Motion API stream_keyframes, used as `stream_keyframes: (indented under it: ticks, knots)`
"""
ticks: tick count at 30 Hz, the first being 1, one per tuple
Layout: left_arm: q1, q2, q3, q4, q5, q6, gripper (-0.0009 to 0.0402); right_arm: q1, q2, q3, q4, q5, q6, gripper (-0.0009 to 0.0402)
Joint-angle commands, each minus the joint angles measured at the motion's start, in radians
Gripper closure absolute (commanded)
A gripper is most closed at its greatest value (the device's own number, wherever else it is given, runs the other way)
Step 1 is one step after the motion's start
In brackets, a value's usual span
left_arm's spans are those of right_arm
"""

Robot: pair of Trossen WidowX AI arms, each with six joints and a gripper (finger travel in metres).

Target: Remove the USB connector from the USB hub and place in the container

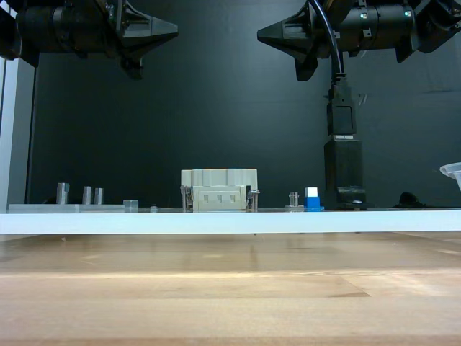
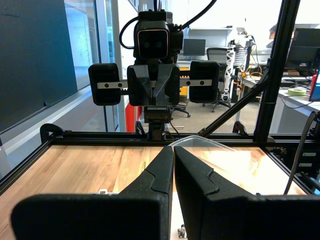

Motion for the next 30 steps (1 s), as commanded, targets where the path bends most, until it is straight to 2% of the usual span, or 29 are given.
stream_keyframes:
  ticks: [1, 12, 15, 25, 27, 30]
  knots:
    - [0.001, 0.0, 0.0, 0.001, 0.0, 0.0, 0.0392, 0.0, 0.0, 0.001, 0.002, -0.026, 0.003, 0.0393]
    - [0.001, 0.0, 0.0, 0.001, 0.0, 0.0, 0.0392, 0.0, 0.0, 0.001, 0.001, -0.026, 0.005, 0.0393]
    - [0.0, 0.0, 0.0, 0.001, 0.0, 0.0, 0.0392, 0.001, 0.0, 0.018, -0.03, -0.025, 0.047, 0.0393]
    - [0.0, 0.0, 0.0, 0.001, 0.0, 0.0, 0.0392, 0.024, 0.0, 0.245, -0.567, -0.025, 0.054, 0.0393]
    - [0.0, 0.0, 0.0, 0.0, 0.0, 0.0, 0.0392, 0.04, 0.001, 0.288, -0.667, -0.007, 0.058, 0.0393]
    - [0.001, 0.0, 0.0, 0.001, 0.0, 0.0, 0.0392, 0.072, 0.004, 0.358, -0.826, 0.055, 0.094, 0.0393]
